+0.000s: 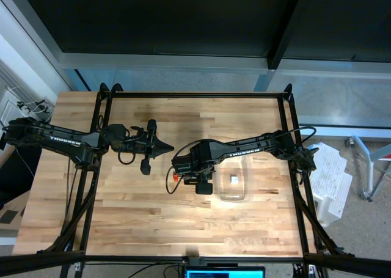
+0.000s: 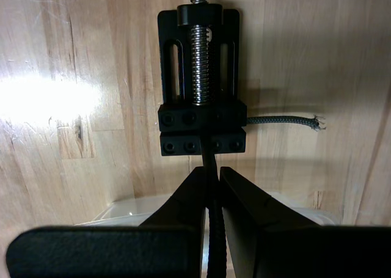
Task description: Pick the USB-C connector and install on taskboard
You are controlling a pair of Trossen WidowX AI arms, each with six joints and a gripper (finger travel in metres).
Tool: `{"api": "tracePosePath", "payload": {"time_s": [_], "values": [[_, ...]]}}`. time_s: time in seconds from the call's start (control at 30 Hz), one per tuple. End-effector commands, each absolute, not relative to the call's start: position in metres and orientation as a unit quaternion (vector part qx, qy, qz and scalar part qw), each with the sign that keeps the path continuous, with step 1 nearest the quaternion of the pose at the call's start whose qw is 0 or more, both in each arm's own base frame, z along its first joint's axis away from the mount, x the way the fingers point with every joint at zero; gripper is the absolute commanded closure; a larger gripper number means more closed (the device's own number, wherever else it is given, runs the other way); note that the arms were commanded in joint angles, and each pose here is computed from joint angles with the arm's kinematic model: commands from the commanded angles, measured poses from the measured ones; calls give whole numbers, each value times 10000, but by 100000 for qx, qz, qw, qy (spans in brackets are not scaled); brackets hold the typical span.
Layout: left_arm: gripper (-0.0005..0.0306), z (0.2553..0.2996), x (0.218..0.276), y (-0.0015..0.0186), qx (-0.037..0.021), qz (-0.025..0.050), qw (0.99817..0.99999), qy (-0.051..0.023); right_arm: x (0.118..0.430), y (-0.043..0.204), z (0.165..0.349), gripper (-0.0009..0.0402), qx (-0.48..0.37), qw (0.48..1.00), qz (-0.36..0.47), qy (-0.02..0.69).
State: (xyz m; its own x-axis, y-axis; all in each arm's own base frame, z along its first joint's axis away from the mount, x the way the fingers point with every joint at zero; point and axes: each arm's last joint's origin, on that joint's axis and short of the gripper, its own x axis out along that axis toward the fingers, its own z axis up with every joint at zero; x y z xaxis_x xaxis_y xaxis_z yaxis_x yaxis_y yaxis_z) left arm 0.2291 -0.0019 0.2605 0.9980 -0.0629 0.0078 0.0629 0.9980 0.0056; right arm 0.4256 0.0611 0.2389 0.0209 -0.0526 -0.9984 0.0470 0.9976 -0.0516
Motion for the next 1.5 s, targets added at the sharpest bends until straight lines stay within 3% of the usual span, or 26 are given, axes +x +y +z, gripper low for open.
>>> {"api": "tracePosePath", "payload": {"time_s": [0.03,0.5,1.07,1.23,1.5], "values": [[300,2605,2291,-18,289,-3126,99950,-419,4271,614,2340,393,-98,71202,-3399,70133],[300,2605,2291,-19,289,-3145,99949,-419,4258,614,2407,390,323,71937,-3529,69372],[300,2605,2291,-19,289,-3146,99949,-400,4189,628,2560,216,433,72821,-3357,68452],[300,2605,2291,-19,289,-3145,99949,-419,4112,620,2676,199,266,72745,-3224,68540],[300,2605,2291,-19,289,-3145,99949,-419,4021,605,2882,209,638,74478,-2972,66661]]}}
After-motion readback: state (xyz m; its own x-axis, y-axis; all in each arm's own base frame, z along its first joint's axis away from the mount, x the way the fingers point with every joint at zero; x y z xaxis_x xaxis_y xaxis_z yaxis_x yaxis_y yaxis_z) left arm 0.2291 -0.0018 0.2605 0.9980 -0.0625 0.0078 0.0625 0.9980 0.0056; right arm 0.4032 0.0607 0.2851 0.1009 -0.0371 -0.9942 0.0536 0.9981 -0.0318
